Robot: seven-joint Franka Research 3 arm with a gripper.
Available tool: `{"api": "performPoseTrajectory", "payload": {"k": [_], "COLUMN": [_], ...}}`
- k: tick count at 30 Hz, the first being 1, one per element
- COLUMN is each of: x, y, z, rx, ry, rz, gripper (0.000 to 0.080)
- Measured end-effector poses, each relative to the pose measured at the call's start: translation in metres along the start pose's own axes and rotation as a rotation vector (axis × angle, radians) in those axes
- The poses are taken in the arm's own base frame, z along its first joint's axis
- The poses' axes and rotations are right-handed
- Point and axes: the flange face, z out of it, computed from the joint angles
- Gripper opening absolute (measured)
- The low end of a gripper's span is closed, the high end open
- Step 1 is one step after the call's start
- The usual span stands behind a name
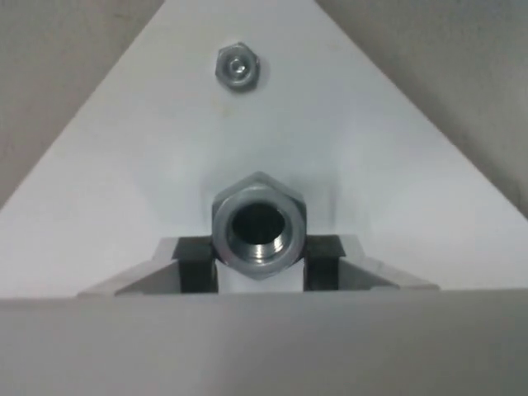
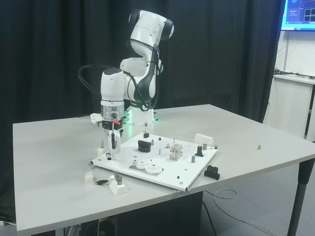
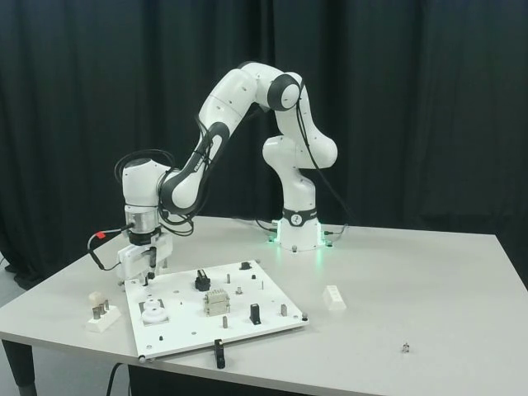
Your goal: Insert bolt 4.
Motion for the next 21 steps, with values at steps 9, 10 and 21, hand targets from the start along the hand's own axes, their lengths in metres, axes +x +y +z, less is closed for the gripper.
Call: {"api": "performPoseTrajectory", "payload": {"k": [9,10,21], "x": [0.0006,0.0007,0.0026], "y": [-0.0007,-0.0007,-0.0019], "z": [0.0001,0.0002,0.0004], "rx": [-0.005,-0.006,-0.009], "ry": [0.000,-0.001,-0.019], "rz": [0.099,0.110,0.260], "gripper": [0.0222,0.0222,0.0222]}}
